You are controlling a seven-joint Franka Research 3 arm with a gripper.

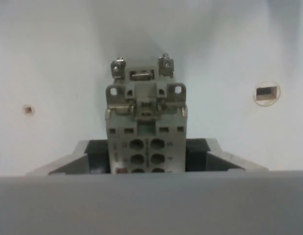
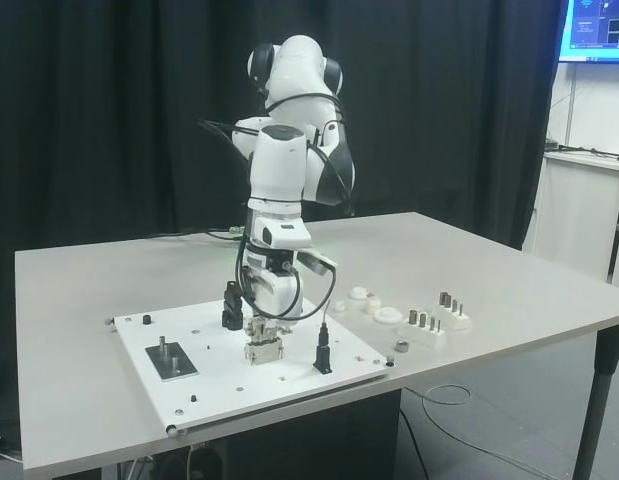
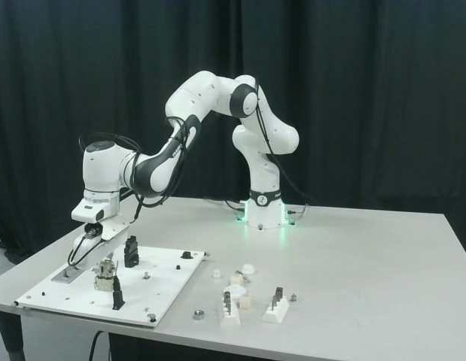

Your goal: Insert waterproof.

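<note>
In the wrist view a grey waterproof socket with round pin holes and metal clips stands on the white board, inside a grey frame with a black inside. A wide grey blurred part, the waterproof plug, fills the foreground and hides the fingertips. From the first room view my gripper hangs straight over the socket, almost touching it, and appears shut on the plug. The second room view shows the gripper low over the same socket.
On the white board stand a black connector, another black part behind the gripper and a grey block with a peg. White holders with metal pegs and small white rings lie to the board's right.
</note>
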